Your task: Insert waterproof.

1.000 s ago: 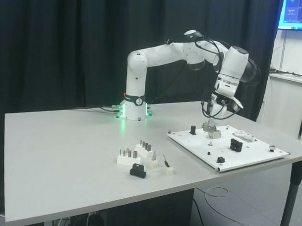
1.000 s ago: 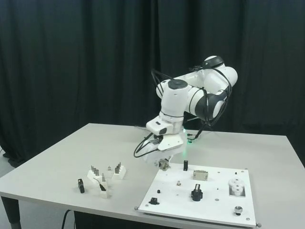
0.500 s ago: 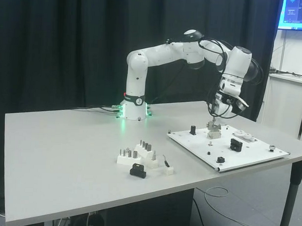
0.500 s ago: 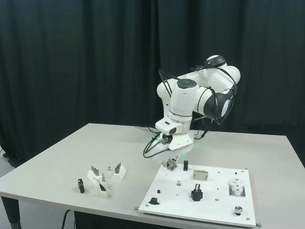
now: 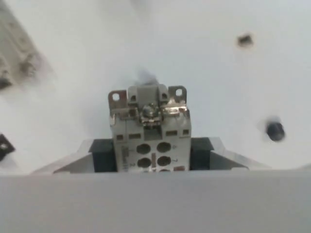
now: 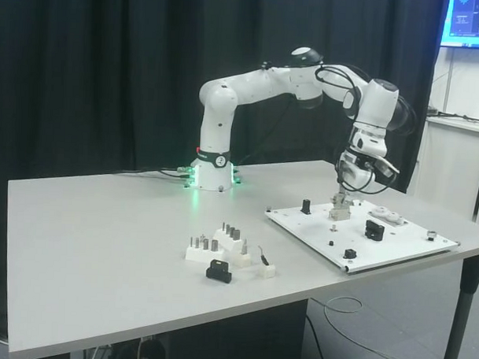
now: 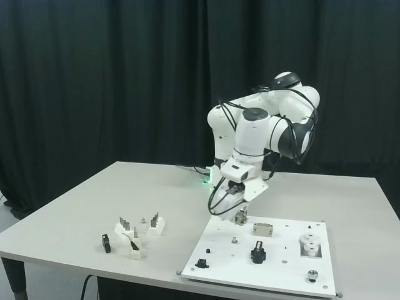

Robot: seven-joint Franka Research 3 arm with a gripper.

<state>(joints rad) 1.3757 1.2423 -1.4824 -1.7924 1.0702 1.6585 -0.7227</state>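
The waterproof connector [image 5: 148,127] is a grey block with round holes in its face and a screw on top. My gripper [image 5: 150,156] is shut on it, a black fingertip [image 5: 102,154] pressing on each side. In the room views the gripper [image 6: 344,189] [image 7: 240,214] hangs low over the white board [image 6: 402,242] [image 7: 281,270], near its back edge. The held connector [image 6: 337,201] is just above the board. A grey socket block [image 6: 337,214] [image 7: 262,229] stands on the board close by.
The board carries a black part [image 6: 374,230] [image 7: 257,254], a white fixture [image 6: 386,214] [image 7: 310,244] and a small black post [image 6: 306,205]. White holders with grey parts [image 6: 218,242] [image 7: 134,228] and a black piece [image 6: 218,270] [image 7: 106,242] lie on the grey table.
The arm has swung with the connector from beside the board's edge to over the board, and the gripper has come down closer to the grey socket block.
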